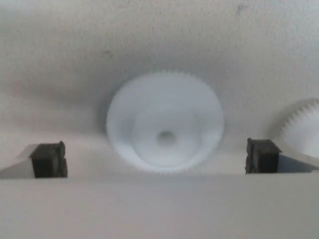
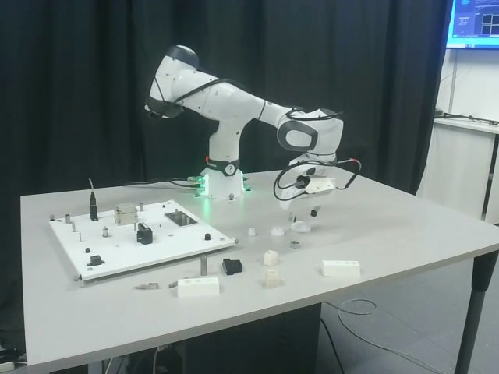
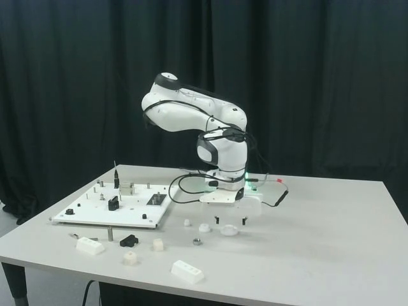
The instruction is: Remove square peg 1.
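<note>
End effector [image 1: 154, 158] wide open, holding nothing, hovers over white gear [image 1: 165, 121] on counter [image 2: 405, 226] — well apart from white board [image 2: 132, 238], so not near any peg yet.

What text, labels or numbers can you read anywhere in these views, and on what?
None can be read.
The monitor at the edge of the first room view shows marks, too small to read.
The white gear under the gripper bears no marking that shows.
The white board and the white blocks on the table show no legible labels.
The arm shows no readable brand.
</note>
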`<action>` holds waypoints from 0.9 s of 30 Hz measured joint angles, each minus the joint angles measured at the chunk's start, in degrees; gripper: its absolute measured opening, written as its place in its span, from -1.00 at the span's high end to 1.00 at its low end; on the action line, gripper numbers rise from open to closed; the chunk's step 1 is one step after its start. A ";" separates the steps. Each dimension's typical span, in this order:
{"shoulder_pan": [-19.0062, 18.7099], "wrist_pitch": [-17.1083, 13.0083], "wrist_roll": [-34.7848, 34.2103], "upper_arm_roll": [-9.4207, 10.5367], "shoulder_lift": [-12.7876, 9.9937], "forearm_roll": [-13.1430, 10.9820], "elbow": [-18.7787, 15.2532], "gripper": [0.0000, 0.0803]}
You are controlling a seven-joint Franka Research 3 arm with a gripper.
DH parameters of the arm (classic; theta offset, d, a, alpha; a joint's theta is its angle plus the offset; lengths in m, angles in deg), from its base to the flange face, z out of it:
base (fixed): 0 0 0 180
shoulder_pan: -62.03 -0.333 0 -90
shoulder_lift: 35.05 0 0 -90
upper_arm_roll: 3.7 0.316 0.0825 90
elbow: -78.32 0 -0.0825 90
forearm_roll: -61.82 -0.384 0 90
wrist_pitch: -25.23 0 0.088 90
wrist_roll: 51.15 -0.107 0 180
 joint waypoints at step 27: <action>1.08 4.29 0.00 3.59 -0.10 -1.45 0.26 -0.99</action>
